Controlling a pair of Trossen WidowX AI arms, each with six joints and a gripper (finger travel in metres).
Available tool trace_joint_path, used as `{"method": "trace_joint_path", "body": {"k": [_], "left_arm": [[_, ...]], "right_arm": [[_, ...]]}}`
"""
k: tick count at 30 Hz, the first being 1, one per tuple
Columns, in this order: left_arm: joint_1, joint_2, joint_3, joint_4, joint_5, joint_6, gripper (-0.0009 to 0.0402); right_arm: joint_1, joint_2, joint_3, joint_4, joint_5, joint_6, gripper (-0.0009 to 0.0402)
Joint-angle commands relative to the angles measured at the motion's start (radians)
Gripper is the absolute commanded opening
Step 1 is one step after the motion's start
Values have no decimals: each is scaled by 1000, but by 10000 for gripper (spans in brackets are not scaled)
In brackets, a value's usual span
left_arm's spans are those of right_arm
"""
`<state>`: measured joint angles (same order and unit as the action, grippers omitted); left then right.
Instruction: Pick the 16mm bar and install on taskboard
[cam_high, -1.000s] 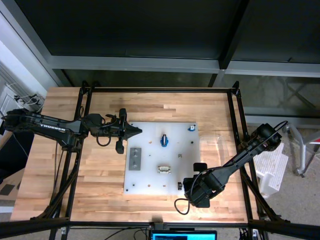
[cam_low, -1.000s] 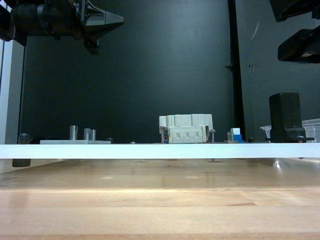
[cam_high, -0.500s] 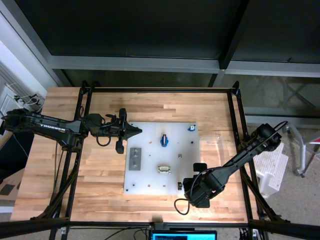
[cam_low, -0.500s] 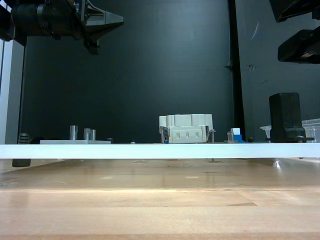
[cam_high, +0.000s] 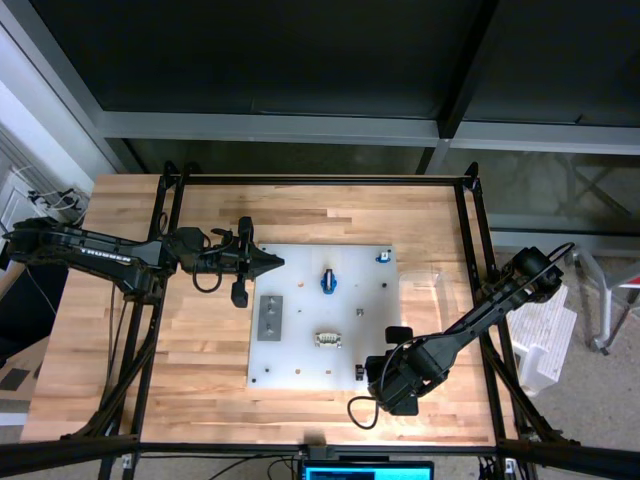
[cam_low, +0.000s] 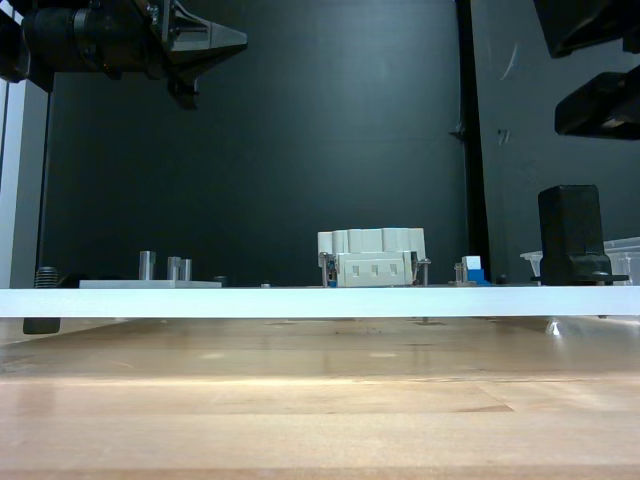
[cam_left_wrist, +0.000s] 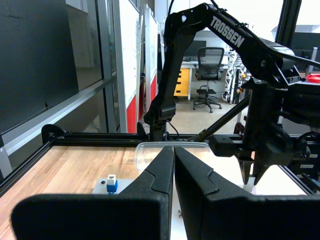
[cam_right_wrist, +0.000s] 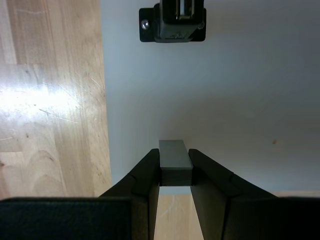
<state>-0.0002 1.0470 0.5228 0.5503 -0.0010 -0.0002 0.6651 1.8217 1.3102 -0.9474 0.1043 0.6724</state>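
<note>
- Shifted slightly since a second ago, the right end effector (cam_high: 392, 378) now sits a touch further in toward the near right corner of the taskboard (cam_high: 300, 300); in the low view its dark parts stand a little higher than before
- Nothing else has moved: the left arm and everything on the board match the earlier frames
- Seen from the right wrist, the right end effector (cam_right_wrist: 174, 156) is clamped on the 16mm bar (cam_right_wrist: 175, 167), a small grey piece pinched between both fingers
- The bar hangs over the white taskboard (cam_right_wrist: 240, 100), close to the edge where it meets the wooden tabletop (cam_right_wrist: 50, 100)
- A small black connector (cam_right_wrist: 172, 22) is fixed to the board straight ahead of the bar, well apart from it
- The left end effector (cam_high: 272, 262) hovers high over the board's far left corner, fingers pressed together with no gap in the left wrist view (cam_left_wrist: 173, 152), holding nothing
- On the board lie a grey block with holes (cam_high: 270, 315), a blue knob (cam_high: 329, 281) and a beige connector (cam_high: 327, 341), all away from both arms
</note>
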Motion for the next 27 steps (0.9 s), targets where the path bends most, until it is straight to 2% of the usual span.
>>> {"method": "trace_joint_path", "body": {"k": [1, 13, 27], "left_arm": [[0, 0, 0, 0, 0, 0, 0], [0, 0, 0, 0, 0, 0, 0], [0, 0, 0, 0, 0, 0, 0]], "right_arm": [[0, 0, -16, -7, 0, 2, 12], [-2, -1, -25, 0, 9, 3, 18], [-2, -3, -20, 18, 3, 4, 127]]}}
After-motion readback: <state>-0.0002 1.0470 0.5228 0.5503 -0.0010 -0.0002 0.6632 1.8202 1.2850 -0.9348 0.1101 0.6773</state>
